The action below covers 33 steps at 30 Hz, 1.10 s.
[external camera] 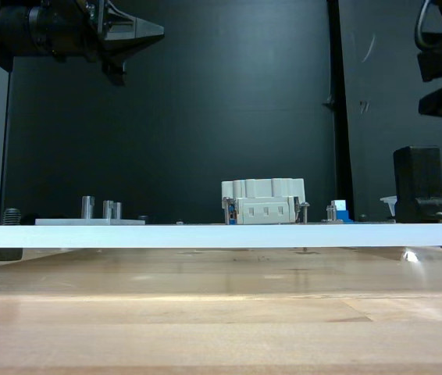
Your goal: Pick the 16mm bar and install on taskboard
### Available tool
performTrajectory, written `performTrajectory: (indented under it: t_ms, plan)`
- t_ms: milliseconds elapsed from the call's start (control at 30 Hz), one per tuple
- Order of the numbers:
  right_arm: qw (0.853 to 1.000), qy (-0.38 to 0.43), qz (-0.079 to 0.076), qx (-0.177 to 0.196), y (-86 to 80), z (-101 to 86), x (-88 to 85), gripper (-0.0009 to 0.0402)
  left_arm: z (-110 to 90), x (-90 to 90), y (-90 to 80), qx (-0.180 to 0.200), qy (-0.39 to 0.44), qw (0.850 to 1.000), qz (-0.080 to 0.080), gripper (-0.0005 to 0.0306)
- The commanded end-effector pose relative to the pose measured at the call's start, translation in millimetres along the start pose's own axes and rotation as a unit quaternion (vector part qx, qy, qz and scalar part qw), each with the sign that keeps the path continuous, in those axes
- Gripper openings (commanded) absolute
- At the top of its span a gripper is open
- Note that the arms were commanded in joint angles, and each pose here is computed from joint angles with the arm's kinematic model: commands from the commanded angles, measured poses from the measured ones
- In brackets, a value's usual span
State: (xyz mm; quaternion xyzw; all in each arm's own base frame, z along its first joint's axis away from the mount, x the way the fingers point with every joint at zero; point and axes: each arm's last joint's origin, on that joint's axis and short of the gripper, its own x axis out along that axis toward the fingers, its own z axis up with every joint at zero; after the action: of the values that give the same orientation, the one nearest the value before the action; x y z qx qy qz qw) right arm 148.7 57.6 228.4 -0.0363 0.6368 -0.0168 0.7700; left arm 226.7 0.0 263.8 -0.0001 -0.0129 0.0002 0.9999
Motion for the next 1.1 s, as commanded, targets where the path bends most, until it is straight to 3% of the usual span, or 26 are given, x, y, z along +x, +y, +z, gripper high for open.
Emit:
performTrajectory:
  t_ms: [33, 633, 1100]
  plan:
    - [1.0, 0.003, -0.001, -0.002, 2.3, 0.1, 9.6, 0.0213, 0.0, 0.1, 0.0, 0.0, 0.0, 1.0, 0.0, 0.0]
    - [1.0, -0.021, 0.01, -0.017, 11.3, -1.3, 34.4, 0.0212, 0.0, 0.1, 0.0, 0.0, 0.0, 1.0, 0.0, 0.0]
    - [1.0, -0.008, 0.005, -0.023, 12.5, -6.2, 49.4, 0.0212, 0.0, 0.1, 0.1, 0.0, 0.0, 1.0, 0.0, 0.0]
